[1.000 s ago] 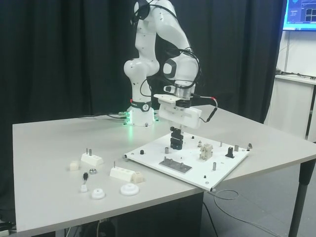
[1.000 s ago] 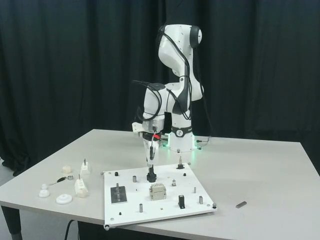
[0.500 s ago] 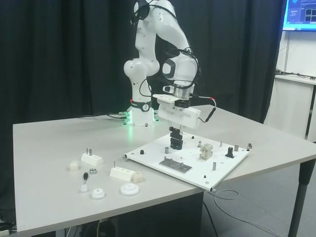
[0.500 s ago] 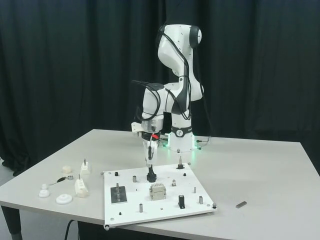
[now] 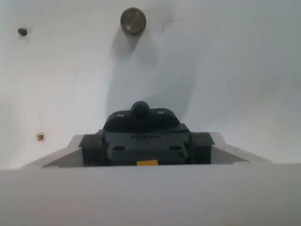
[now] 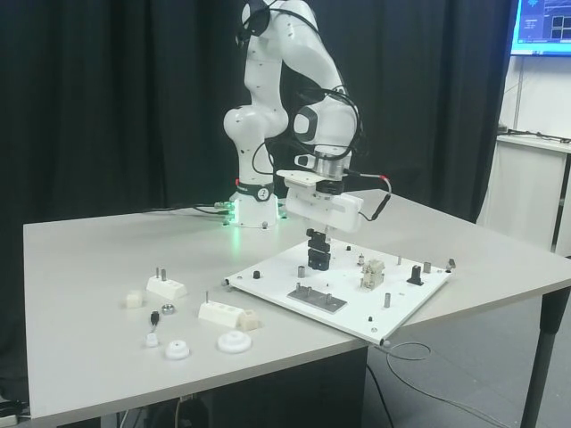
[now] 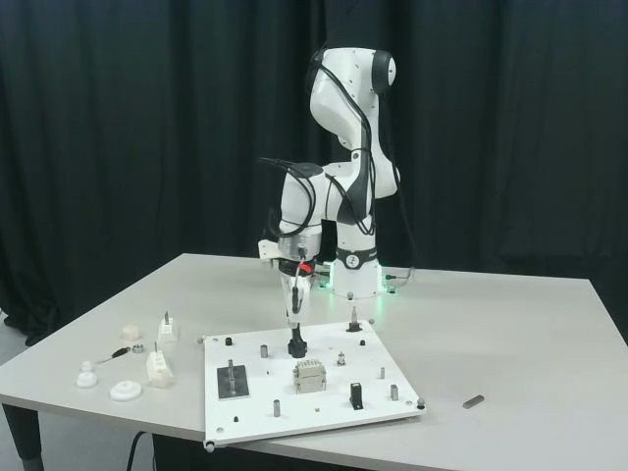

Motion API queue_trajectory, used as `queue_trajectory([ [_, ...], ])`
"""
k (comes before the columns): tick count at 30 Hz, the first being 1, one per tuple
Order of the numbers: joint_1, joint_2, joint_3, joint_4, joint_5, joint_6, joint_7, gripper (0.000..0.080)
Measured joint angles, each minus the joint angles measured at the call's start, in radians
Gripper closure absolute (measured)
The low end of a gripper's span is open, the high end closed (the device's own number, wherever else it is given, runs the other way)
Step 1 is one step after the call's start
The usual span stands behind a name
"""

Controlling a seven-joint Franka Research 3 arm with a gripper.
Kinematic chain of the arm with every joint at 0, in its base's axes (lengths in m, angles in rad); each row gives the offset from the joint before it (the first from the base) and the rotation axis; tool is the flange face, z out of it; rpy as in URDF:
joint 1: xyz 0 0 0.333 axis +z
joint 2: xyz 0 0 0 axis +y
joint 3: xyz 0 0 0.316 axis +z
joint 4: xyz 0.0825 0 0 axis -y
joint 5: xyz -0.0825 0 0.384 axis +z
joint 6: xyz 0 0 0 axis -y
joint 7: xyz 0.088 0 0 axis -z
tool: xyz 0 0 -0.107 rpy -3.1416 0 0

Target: Insert D-SUB.

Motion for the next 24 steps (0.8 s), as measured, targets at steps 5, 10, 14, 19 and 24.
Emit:
queue_trajectory([
  [5, 0.001, -0.001, 0.002, -0.001, 0.000, 0.000, 0.000, 0.0425],
  [10, 0.001, -0.001, 0.003, -0.001, 0.000, 0.000, 0.000, 0.0425],
  [14, 0.001, -0.001, 0.003, -0.001, 0.000, 0.000, 0.000, 0.0425],
  [19, 0.000, -0.001, 0.003, -0.001, 0.000, 0.003, -0.003, 0.0425],
  [24, 0.000, -0.001, 0.003, -0.002, 0.000, 0.006, -0.009, 0.0425],
])
